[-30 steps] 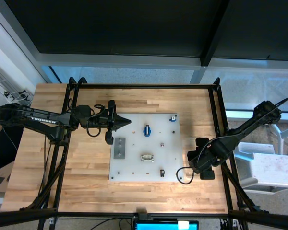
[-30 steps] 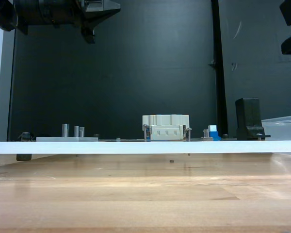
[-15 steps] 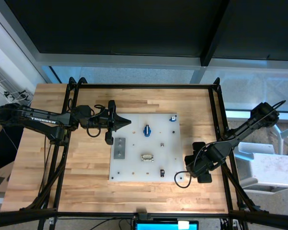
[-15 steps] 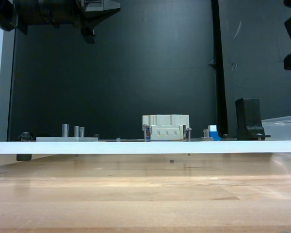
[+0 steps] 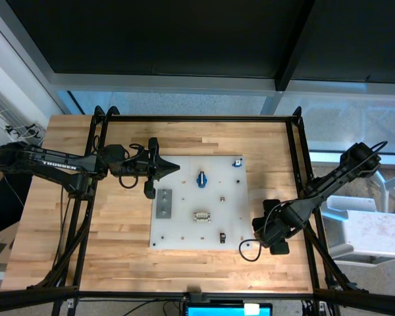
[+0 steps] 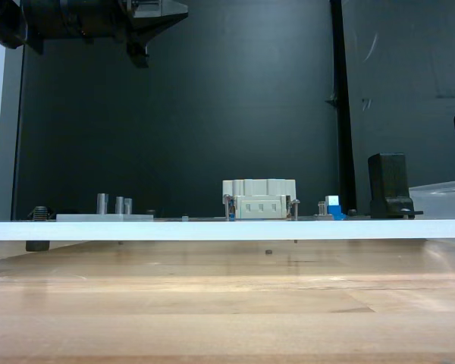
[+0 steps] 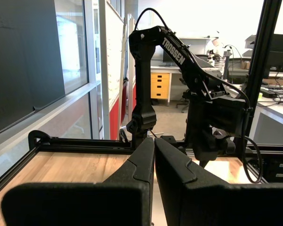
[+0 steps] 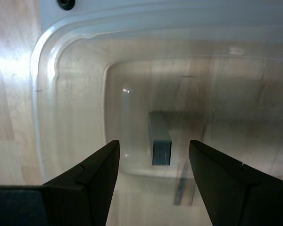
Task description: Pick the 16mm bar and place in it's hole on the taskboard
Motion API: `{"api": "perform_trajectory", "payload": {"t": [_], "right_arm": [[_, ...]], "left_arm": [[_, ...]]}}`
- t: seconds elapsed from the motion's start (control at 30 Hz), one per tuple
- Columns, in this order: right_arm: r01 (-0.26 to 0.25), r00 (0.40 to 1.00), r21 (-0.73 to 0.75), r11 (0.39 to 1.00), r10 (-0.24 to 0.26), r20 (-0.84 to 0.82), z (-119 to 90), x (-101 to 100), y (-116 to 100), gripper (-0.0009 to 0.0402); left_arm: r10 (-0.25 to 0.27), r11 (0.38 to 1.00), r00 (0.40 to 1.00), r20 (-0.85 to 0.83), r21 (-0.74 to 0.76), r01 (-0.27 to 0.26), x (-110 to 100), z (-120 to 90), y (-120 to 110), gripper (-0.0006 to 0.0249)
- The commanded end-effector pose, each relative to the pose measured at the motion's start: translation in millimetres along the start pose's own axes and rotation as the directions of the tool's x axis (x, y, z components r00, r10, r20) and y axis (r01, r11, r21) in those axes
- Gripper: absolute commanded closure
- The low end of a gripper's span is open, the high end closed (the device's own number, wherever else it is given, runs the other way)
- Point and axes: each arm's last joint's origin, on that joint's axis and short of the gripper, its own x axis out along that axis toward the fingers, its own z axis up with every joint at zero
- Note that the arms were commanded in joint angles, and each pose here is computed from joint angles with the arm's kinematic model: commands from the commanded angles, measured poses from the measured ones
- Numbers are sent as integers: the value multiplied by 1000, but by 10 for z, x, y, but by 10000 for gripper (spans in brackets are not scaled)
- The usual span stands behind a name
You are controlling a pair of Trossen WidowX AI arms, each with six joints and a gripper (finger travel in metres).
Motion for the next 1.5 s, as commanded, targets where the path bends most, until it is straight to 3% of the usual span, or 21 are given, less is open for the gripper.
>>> {"api": "perform_trajectory", "payload": {"t": [0.03,0.37,0.87,1.13,1.5], "right_arm": [[0,1000,2,1000,0,0,-12,32,-9,193],[-16,1000,36,999,16,24,-20,112,-15,254],[-10,1000,53,999,10,15,-32,121,-24,397],[-9,1000,54,998,8,13,-15,51,-14,390],[-18,999,33,999,17,29,93,-382,50,393]], "left_arm": [[0,1000,1000,0,0,0,1,-1,1,243],[0,1000,1000,0,0,0,1,-1,0,243],[0,1000,1000,0,0,0,1,-1,0,243],[0,1000,1000,0,0,0,1,-1,0,243],[0,1000,1000,0,0,0,1,-1,0,243]]}}
